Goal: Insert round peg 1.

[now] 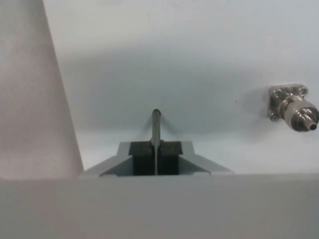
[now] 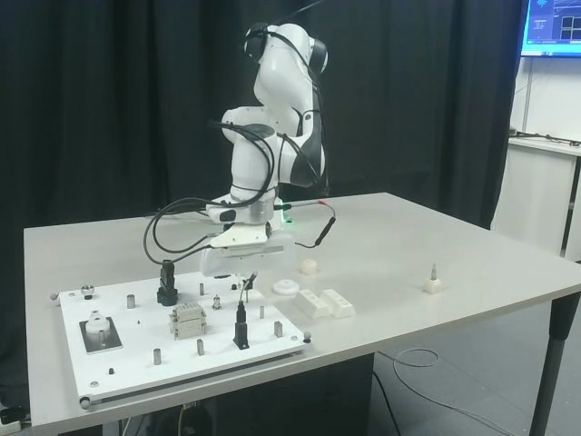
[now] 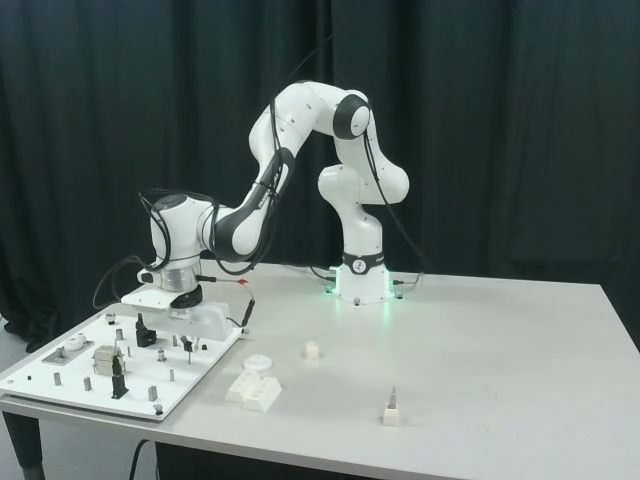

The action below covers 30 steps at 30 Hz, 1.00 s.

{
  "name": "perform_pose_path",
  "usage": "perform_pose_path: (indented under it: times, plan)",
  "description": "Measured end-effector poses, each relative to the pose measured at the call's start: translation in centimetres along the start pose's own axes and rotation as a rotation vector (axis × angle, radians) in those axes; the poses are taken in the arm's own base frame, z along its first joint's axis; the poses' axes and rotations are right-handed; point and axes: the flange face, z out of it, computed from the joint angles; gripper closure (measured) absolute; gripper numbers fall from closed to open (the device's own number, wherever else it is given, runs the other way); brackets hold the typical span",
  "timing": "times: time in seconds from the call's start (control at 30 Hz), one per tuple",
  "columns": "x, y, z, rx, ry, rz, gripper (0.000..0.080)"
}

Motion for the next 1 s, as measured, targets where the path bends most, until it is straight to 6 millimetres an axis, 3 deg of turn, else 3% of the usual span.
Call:
perform_pose_path:
  times: [0.77,0.8,1.0]
  plan:
    - [0.1,-0.4,-0.2,0.006,0.007,-0.007,0.0751]
    - [0.2,-0.4,-0.2,0.007,0.008,-0.007,0.0412]
    - [0.4,-0.7,-0.9,0.014,0.018,-0.009,0.0412]
